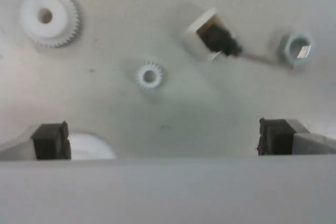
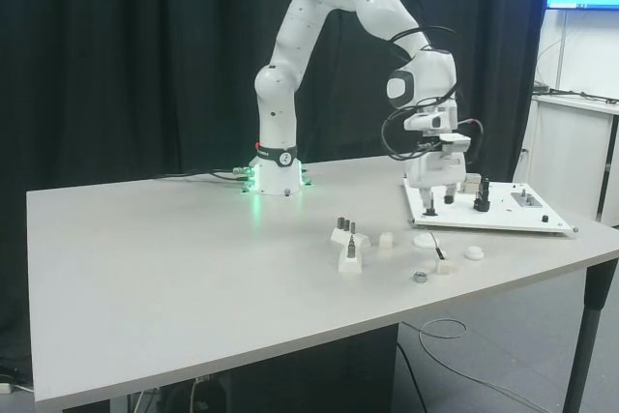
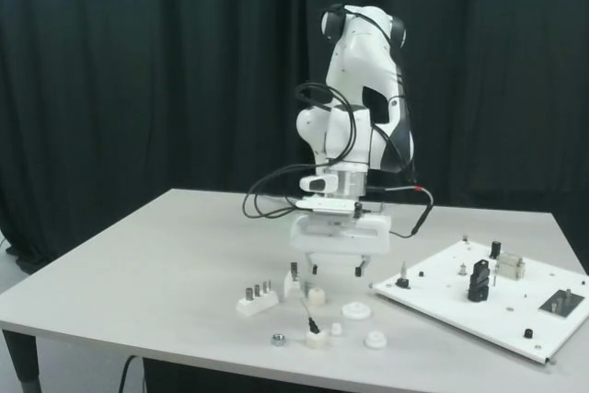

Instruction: Pick USB.

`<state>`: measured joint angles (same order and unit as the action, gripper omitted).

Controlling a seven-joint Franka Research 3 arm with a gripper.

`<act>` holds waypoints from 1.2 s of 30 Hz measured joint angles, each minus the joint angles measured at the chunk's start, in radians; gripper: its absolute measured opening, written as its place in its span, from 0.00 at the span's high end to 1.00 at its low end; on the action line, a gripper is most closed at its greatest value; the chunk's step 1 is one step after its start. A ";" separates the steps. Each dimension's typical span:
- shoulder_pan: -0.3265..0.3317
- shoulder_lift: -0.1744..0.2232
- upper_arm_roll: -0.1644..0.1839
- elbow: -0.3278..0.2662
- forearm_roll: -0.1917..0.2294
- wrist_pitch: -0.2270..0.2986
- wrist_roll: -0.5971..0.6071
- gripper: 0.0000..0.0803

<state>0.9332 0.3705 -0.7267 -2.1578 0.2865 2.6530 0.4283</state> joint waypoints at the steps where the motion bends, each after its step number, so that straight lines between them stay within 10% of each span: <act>1: -0.004 0.003 0.000 0.003 0.000 0.002 -0.032 0.00; 17: -0.129 0.050 0.051 0.060 0.027 0.005 -0.368 0.00; 36: -0.410 0.140 0.299 0.208 0.043 -0.087 -0.488 0.00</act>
<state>0.5231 0.5105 -0.4277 -1.9498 0.3296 2.5664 -0.0594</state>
